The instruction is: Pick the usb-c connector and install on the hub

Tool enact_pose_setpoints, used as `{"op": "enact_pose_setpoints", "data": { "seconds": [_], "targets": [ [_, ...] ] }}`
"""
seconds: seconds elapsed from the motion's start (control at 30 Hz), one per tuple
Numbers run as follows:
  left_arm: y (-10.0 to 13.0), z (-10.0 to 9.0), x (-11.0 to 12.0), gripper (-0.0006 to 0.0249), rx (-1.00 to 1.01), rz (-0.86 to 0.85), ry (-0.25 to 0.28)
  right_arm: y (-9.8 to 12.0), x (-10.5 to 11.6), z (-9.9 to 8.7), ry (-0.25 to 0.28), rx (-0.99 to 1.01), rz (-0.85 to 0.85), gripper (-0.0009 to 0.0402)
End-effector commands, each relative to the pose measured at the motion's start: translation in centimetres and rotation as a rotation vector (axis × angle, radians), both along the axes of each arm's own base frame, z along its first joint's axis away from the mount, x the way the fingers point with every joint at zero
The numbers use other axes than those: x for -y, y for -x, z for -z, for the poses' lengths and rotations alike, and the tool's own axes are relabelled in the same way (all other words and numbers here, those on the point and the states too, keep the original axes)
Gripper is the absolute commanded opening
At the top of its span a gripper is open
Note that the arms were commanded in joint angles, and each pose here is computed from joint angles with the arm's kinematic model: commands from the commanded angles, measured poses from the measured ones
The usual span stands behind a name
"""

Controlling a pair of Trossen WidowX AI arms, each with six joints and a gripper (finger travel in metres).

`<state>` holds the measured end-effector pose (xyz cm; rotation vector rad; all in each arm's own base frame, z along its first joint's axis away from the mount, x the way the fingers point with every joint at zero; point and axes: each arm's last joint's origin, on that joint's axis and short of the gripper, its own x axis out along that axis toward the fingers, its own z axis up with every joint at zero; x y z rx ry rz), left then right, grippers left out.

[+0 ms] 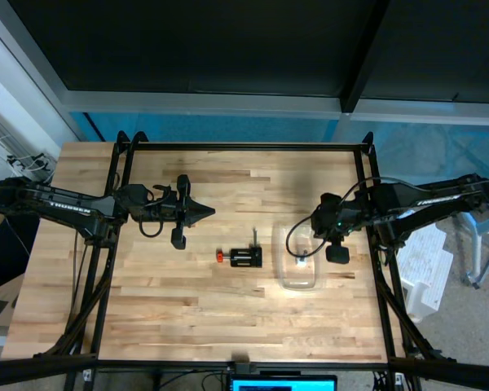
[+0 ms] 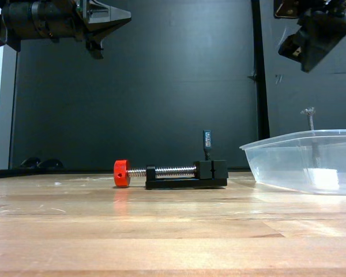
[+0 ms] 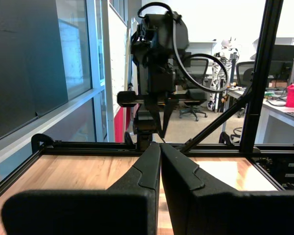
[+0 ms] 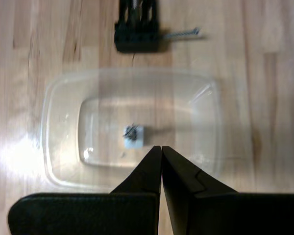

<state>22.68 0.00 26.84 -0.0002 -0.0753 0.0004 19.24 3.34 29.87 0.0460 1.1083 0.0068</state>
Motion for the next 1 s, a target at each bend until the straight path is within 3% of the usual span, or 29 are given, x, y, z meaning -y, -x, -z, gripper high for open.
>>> {"op": "enact_pose_setpoints", "data": {
  "seconds": [0.03,0.37,0.6,0.77,1.0],
  "targets": [
    [0.0,0.0,0.0,0.0,0.001,0.0,0.0,-0.4,-0.5,0.6,-0.008,-0.037,0.01,0.0011],
    [0.0,0.0,0.0,0.0,0.001,0.0,0.0,-1.7,-1.5,2.1,-0.032,-0.122,0.099,0.0112],
    [0.0,0.0,0.0,0.0,0.001,0.0,0.0,-3.0,-2.0,3.7,0.007,-0.187,0.096,0.0183],
    [0.0,0.0,0.0,0.0,0.001,0.0,0.0,-3.8,-2.4,4.6,0.03,-0.2,0.095,0.0208],
    [0.0,0.0,0.0,0.0,0.001,0.0,0.0,-4.6,-2.8,5.8,0.049,-0.231,0.088,0.0212]
  ]
}}
